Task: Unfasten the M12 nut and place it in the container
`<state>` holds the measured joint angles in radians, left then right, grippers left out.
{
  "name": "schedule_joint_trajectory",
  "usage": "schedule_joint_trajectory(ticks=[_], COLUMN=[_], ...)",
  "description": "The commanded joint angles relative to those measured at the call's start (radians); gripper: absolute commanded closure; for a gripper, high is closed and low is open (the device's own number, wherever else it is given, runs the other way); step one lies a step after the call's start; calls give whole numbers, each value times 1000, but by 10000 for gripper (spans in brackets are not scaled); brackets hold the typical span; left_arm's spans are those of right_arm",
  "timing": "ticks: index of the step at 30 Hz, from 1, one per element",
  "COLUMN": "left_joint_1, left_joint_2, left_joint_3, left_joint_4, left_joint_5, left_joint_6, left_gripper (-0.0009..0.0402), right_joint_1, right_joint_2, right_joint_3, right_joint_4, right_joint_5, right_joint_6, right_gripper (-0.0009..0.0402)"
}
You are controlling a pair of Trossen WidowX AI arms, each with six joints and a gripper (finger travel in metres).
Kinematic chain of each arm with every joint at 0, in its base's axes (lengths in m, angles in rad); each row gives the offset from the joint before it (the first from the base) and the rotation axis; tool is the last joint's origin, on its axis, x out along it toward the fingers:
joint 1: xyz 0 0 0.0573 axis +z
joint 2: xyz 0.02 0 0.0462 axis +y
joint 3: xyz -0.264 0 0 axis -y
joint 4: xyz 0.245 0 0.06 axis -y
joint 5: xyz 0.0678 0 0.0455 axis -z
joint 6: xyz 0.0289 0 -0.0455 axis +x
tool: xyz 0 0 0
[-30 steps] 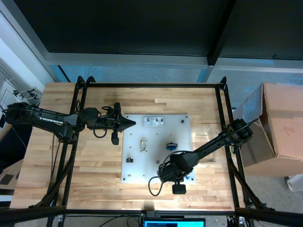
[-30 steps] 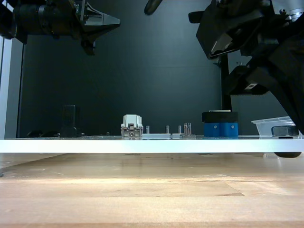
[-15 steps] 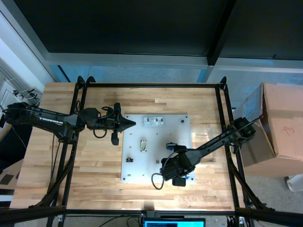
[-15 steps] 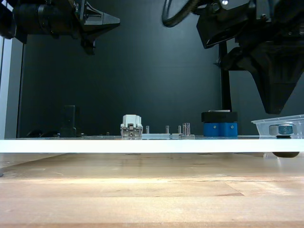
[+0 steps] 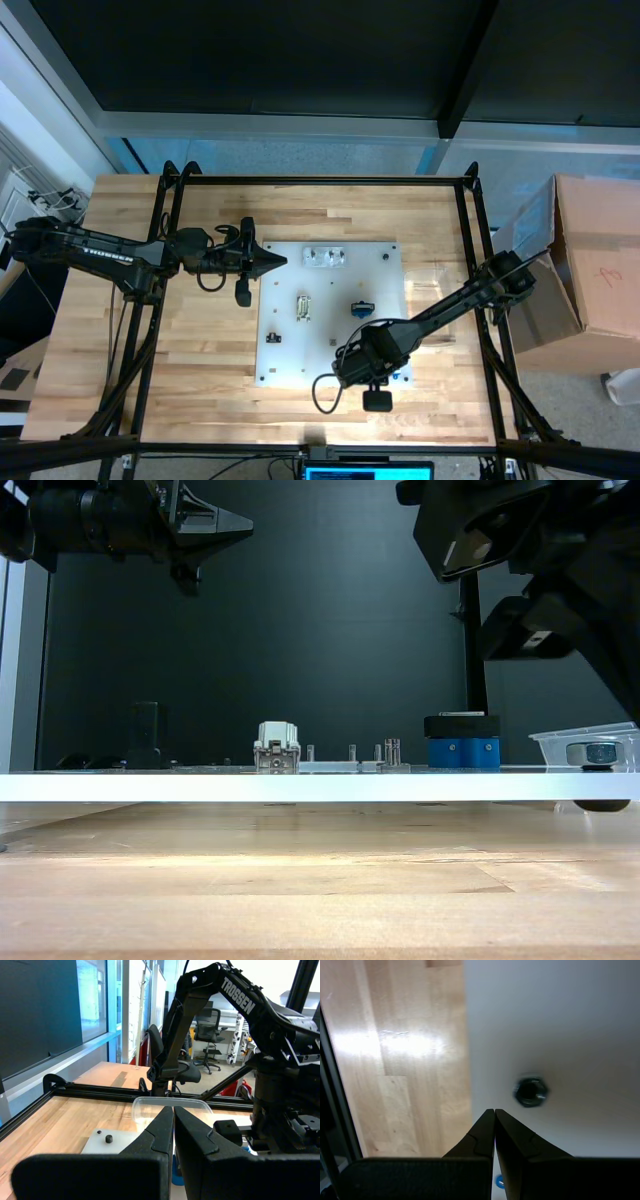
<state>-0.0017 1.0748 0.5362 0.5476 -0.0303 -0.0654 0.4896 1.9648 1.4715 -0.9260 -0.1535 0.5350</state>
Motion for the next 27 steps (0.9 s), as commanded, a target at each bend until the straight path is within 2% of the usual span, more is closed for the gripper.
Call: schedule_joint_trajectory(ticks=[1, 5, 7, 9, 12, 14, 15, 17, 19, 22, 25, 27], left_joint_1=[0, 0, 0, 0, 0, 0, 0, 0, 0, 0, 0, 0], left_joint_2=[0, 0, 0, 0, 0, 0, 0, 0, 0, 0, 0, 0], left_joint_3=[0, 0, 0, 0, 0, 0, 0, 0, 0, 0, 0, 0], left_joint_4=[0, 0, 0, 0, 0, 0, 0, 0, 1, 0, 0, 0], left_joint_5=[0, 0, 0, 0, 0, 0, 0, 0, 0, 0, 0, 0], left_joint_6=[0, 0, 0, 0, 0, 0, 0, 0, 0, 0, 0, 0], left_gripper=[393, 393, 393, 393, 393, 393, 393, 393, 393, 393, 393, 393], right_joint_1=[-1, -1, -1, -1, -1, -1, -2, -2, -2, -2, -2, -1], right_joint_2=[6, 6, 6, 5, -14, -30, -39, -50, -52, -52, -52, -50], right_joint_3=[-11, -17, -18, -15, 3, 14, 17, 21, 24, 24, 24, 23], right_joint_4=[23, 27, 22, -16, -130, -168, -175, -185, -187, -179, -150, -127], right_joint_5=[2, 4, 24, 102, 290, 356, 359, 350, 310, 215, 91, 41], right_joint_6=[0, -1, -1, 0, 33, 64, 69, 69, 68, 59, 50, 43], right_gripper=[393, 393, 393, 393, 393, 393, 393, 393, 393, 393, 393, 393])
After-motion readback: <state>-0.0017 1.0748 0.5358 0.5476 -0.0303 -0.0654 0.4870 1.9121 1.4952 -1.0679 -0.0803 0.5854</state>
